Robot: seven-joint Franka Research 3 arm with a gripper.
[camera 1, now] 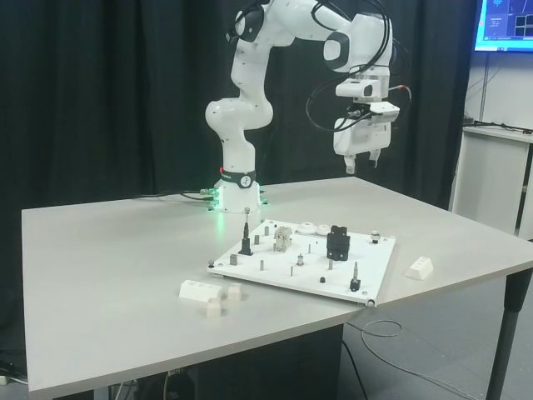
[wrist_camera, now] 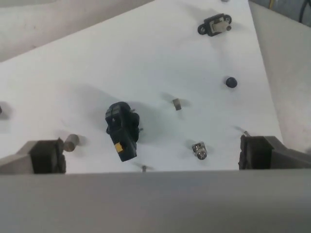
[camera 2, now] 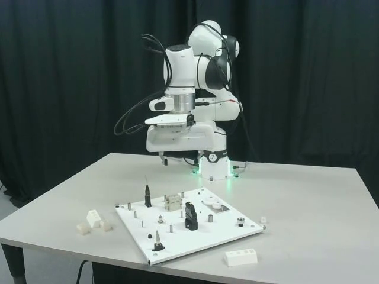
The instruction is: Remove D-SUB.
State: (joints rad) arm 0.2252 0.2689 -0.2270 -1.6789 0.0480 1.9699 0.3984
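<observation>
A white board (camera 1: 379, 265) lies on the grey table with several small parts plugged into it. A grey connector block (camera 1: 283, 239) stands near its middle; in the wrist view a grey plug with a black flange (wrist_camera: 215, 24) shows far off. Which of the parts is the D-SUB I cannot tell for sure. A black connector (wrist_camera: 121, 131) stands beside it (camera 1: 336, 243) (camera 2: 189, 215). My gripper (camera 1: 361, 162) hangs high above the board's far side, open, with nothing between its fingers (wrist_camera: 46, 155). In the second room view the gripper (camera 2: 177, 158) is well above the board (camera 2: 237, 234).
White blocks (camera 1: 201, 290) lie on the table by the board's near corner, and another white block (camera 1: 420, 268) lies beyond its other side. A tall black pin (camera 1: 246, 242), short pegs and a black knob (wrist_camera: 231, 82) rise from the board. The arm's base (camera 1: 236, 196) stands behind.
</observation>
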